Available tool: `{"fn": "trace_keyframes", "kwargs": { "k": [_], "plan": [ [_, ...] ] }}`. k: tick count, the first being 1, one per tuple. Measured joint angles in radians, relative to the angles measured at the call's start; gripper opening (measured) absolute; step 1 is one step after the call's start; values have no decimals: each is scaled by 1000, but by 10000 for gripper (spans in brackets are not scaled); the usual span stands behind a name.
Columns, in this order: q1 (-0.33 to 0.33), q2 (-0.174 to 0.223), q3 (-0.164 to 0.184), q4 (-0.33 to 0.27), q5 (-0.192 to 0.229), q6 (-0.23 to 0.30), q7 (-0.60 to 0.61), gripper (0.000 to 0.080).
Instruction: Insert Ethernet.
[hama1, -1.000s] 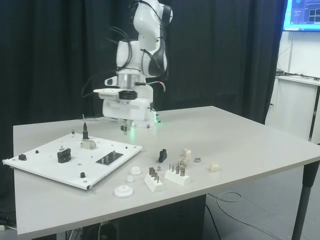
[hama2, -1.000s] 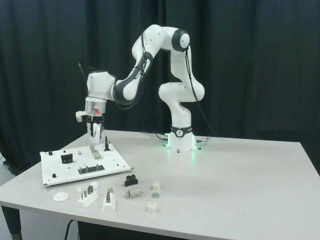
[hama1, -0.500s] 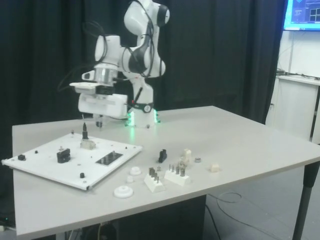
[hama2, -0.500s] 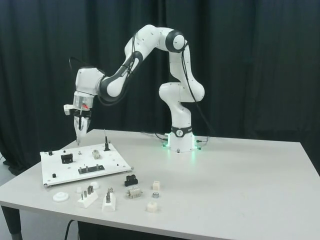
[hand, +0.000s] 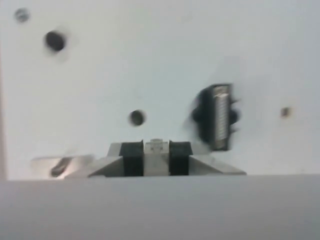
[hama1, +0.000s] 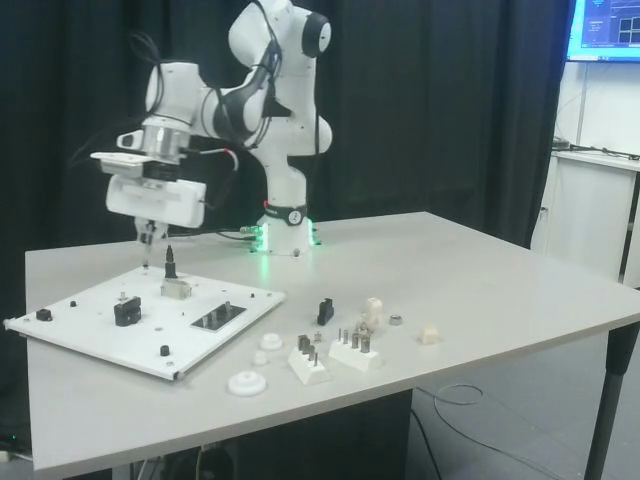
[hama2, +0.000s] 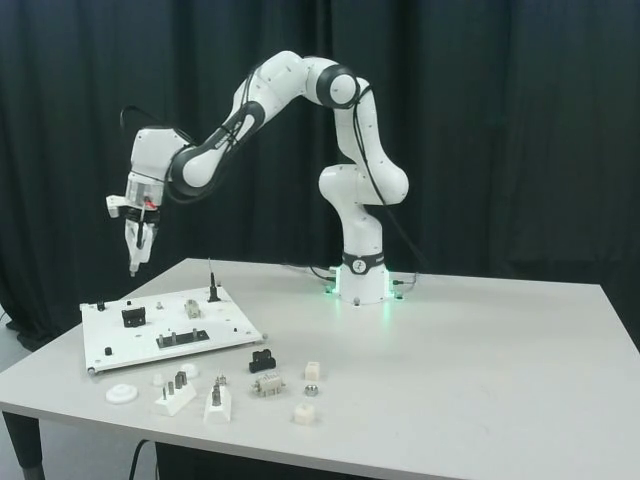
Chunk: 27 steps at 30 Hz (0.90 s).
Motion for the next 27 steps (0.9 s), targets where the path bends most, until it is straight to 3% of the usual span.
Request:
{"fn": "trace_keyframes", "kwargs": {
  "k": [7,17,27],
  "plan": [
    [-68,36,1,45,32,-5,-96,102],
    [-165,113,3,122,125,-22,-238,102],
    [-261,197,7,212,209,-81,-363,102]
  ]
}}
